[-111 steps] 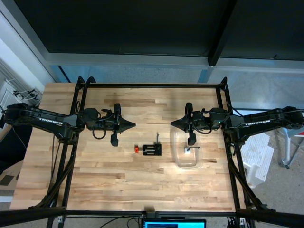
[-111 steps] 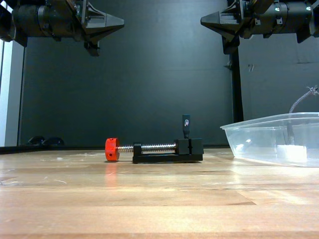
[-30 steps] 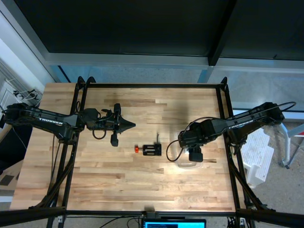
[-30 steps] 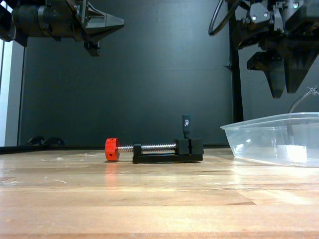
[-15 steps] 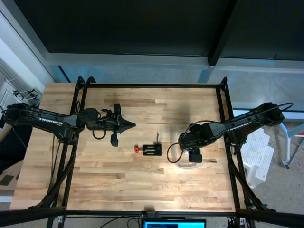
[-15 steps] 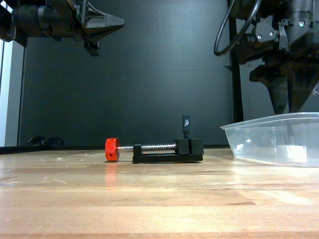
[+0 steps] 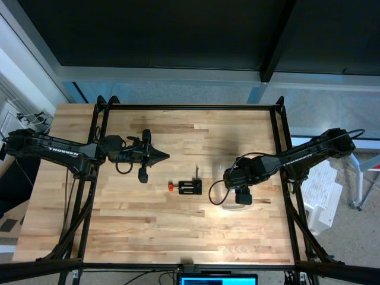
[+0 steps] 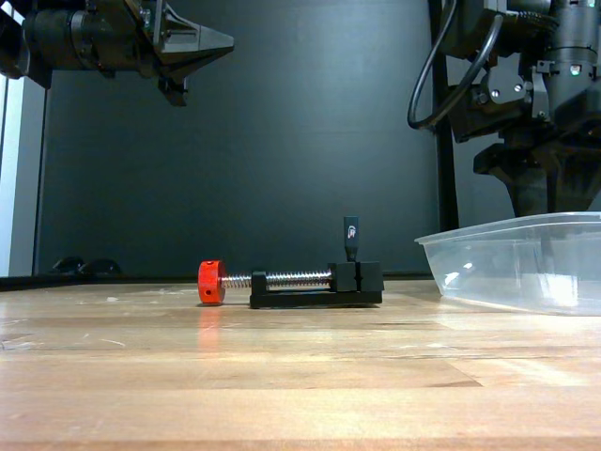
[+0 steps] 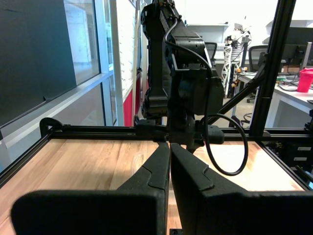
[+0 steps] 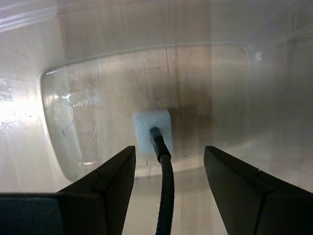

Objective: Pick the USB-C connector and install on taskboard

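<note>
Wooden surface, read from its left edge: the left claw [image 7: 165, 156] hangs parked high above it, fingers pressed together on nothing, so I expect no trouble there. Near the surface's middle sits the taskboard [image 7: 190, 187], its orange knob [image 8: 211, 282] toward the left edge, well apart from the action. Toward the right edge, the right claw [image 10: 168, 152] is down inside the clear tray [image 8: 479, 258], spread wide. The USB-C connector [image 10: 157, 139] lies between its fingers, seated on the white pad [image 10: 145, 127] on the tray floor.

My worries from here: if I close too high I'd pinch the braided cable [image 10: 165, 196] instead of the plug, and the plug would swing loose. If I go too deep, the fingertips jam against the floor (that tray looks light enough to skid). The pad might also lift along if the plug is stuck in it.
</note>
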